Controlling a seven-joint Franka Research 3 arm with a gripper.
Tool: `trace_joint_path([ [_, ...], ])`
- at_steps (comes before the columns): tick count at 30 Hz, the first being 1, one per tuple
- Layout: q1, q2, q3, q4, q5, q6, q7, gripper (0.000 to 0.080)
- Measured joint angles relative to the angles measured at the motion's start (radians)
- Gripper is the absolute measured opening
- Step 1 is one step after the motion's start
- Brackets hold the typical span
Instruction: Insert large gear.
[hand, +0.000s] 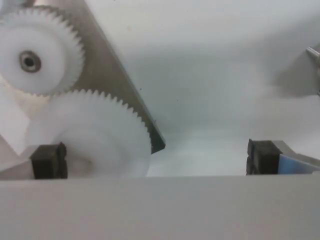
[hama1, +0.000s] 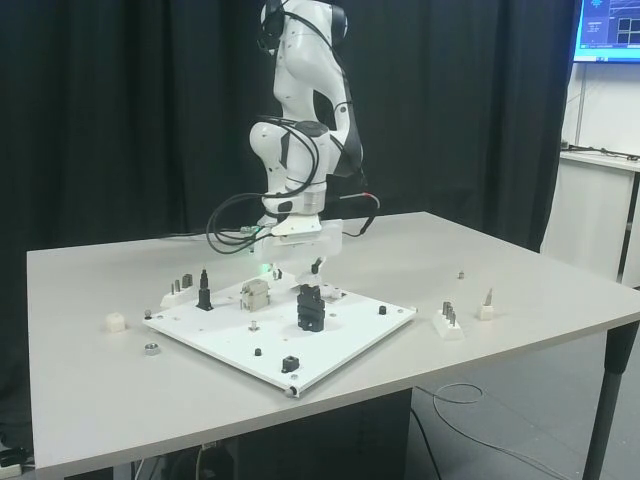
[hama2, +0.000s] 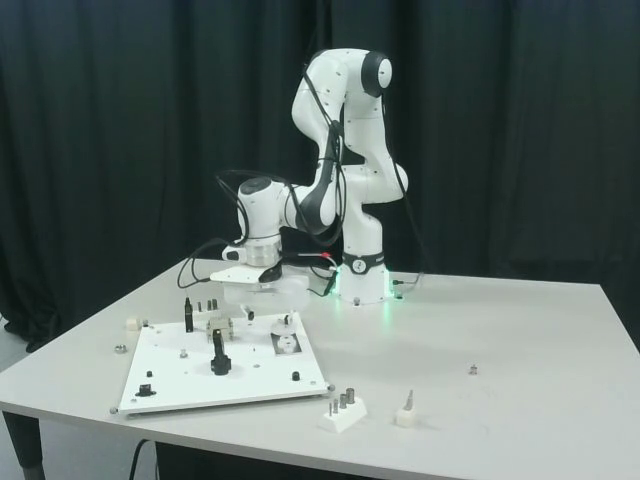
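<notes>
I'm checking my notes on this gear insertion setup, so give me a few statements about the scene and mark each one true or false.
1. The end effector is open, with nothing held between its fingers. True.
2. Two white gears sit on the grey plate with their teeth side by side. True: the large gear lies next to the smaller gear.
3. The arm is bolted to the floor beside the table. False: its base stands on the grey table.
4. The white board carries no parts. False: several black and white pieces stand on it.
5. The large gear is clamped in the end effector. False: it lies on the plate, with only one finger by it.
</notes>
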Motion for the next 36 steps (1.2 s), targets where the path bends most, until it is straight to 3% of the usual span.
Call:
trace_joint_path([
  [15, -0.001, 0.001, -0.016, 0.003, -0.029, 0.001, 0.0, 0.08],
  [36, -0.012, 0.007, -0.022, -0.004, -0.03, -0.002, 0.0, 0.08],
])
